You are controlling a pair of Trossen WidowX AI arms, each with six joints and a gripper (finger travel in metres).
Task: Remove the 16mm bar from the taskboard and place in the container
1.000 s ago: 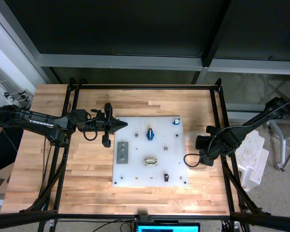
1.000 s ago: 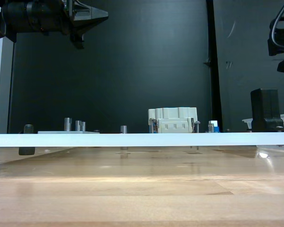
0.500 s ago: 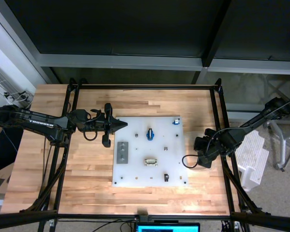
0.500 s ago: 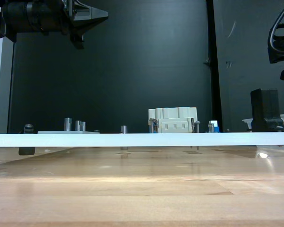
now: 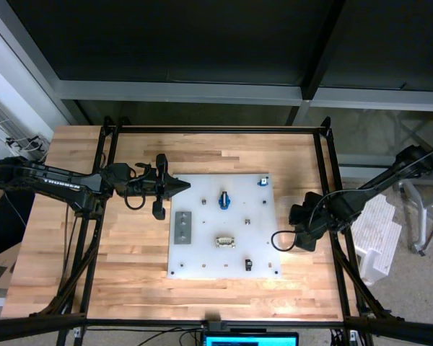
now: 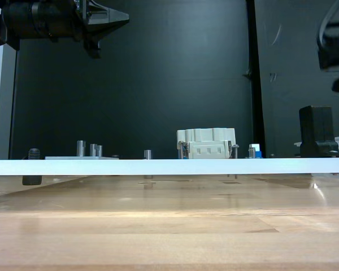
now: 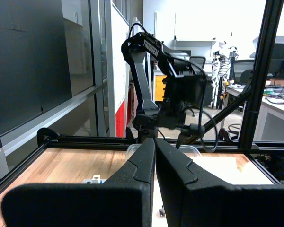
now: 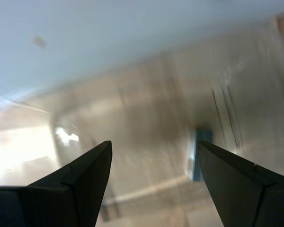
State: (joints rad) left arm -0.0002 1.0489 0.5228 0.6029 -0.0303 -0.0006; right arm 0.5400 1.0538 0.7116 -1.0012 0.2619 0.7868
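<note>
Watching the right end effector (image 8: 154, 143) from here, I see its fingers spread wide with nothing between them. It hangs just off the board's (image 5: 202, 252) right edge, over the spot where the tub (image 7: 194, 150) sits. The left end effector (image 5: 186, 187) hovers high above the board's far left corner, fingers pressed together and empty.

I cannot single out the bar for certain. My best guess is the lone grey peg (image 6: 148, 153) standing upright on the board, left of the connector (image 6: 206, 144) in the low view. I see no rod in the tub, though most of it is hidden under the right arm (image 7: 154, 47).

Several small pegs look alike, so I could close on the wrong one. The bar is tiny and smooth, so an off-centre pinch may tip it or let it slip out on the lift. The tub is clear and light, and a low pass with the fingers this wide could nudge it across the tabletop (image 5: 130, 288). The loose cable loop (image 5: 281, 241) under the right wrist might also catch its rim.

The only writing I can read is "TROSSEN", in white on both arms.
</note>
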